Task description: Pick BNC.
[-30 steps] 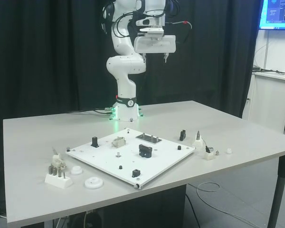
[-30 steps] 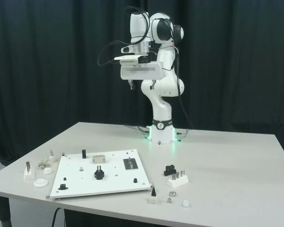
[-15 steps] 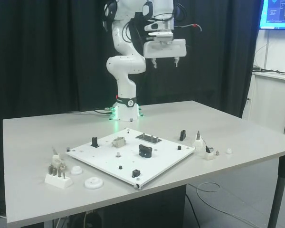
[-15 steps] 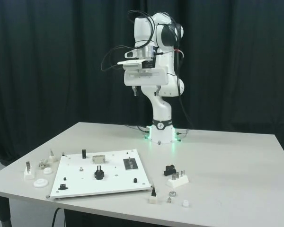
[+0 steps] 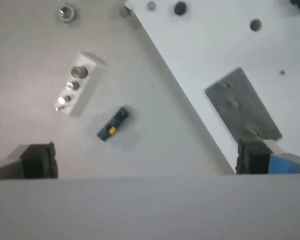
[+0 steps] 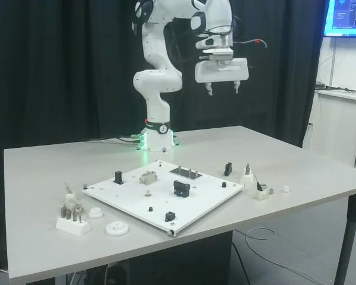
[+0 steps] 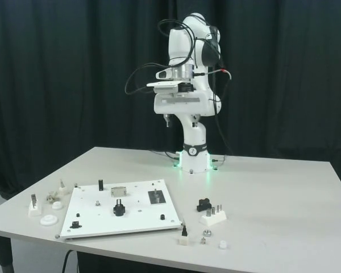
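My gripper (image 6: 222, 90) hangs high above the table, open, with nothing between its fingers (image 5: 37, 160). In the second room view the gripper (image 7: 181, 119) is up in front of the arm's column. Far below it, in the wrist view, a small white block (image 5: 77, 90) holds metal cylindrical connectors. Beside that block lie a small black part (image 5: 113, 123) and a metal nut (image 5: 66, 12). The same white block (image 7: 214, 215) stands on the table beside the white board (image 7: 133, 219). I cannot tell which piece is the BNC.
The white board (image 6: 196, 199) carries a grey plate (image 5: 242, 105), a black knob (image 7: 119, 210) and other small fittings. A white holder with pins (image 6: 71, 218) and white rings (image 6: 115, 228) lie at the board's other side. A plug on a white base (image 7: 183, 236) sits near the table's edge.
The arm has swung round; the gripper has moved right in both room views and dropped a little. It stays open. Nothing on the table has moved.
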Controlling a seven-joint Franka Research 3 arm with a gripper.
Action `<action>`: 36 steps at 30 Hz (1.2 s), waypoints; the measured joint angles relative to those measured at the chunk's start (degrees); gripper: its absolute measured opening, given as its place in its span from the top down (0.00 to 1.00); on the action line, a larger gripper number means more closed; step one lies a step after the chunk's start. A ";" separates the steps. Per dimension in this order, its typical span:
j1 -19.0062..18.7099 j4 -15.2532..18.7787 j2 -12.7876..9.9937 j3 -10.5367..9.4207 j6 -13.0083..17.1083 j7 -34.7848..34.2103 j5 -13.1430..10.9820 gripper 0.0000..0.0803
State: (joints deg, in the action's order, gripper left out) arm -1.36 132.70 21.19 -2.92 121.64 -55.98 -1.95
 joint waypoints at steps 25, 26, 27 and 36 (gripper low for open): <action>-0.30 -14.80 -18.96 -5.37 4.28 7.99 0.02 0.00; -0.30 -15.47 -19.72 -5.47 4.27 8.69 0.02 0.00; -0.31 -16.18 -20.52 -5.58 4.23 9.47 0.02 0.00; -0.30 -22.07 -27.88 -5.96 3.73 17.49 0.17 0.00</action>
State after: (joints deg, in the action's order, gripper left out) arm -1.66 110.63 -6.69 -8.88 125.37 -38.49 -1.78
